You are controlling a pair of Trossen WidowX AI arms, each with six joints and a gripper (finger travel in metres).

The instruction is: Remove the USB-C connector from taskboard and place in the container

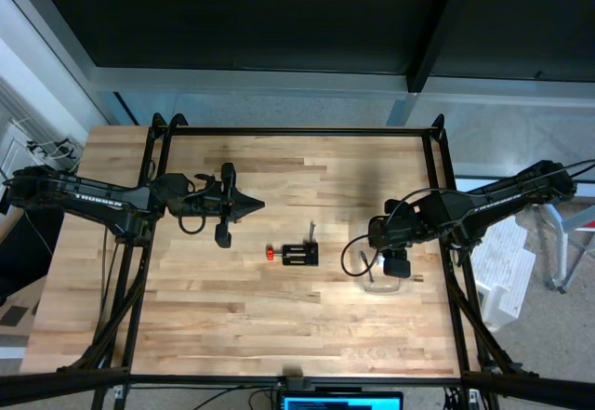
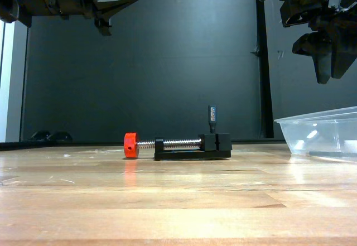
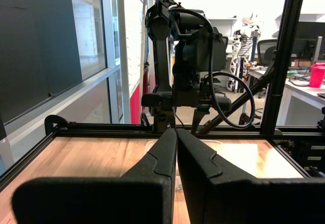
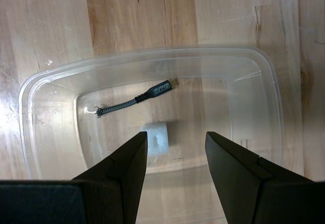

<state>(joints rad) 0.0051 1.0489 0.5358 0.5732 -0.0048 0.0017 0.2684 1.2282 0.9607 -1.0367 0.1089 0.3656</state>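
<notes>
Right tool [image 4: 176,133] gapes over container [image 4: 152,56] (connector [image 4: 161,88] inside); left tool [image 3: 176,130] closed, aloft.

left arm reaches inward, forearm level, held high; left gripper [image 1: 253,205] points horizontally toward the right arm, fingers [image 3: 165,150] pressed together, nothing between them. right arm reaches inward, wrist bent down; right gripper [image 4: 176,138] hangs raised, pointing straight down, fingers [image 4: 127,165] spread apart, empty.
</notes>
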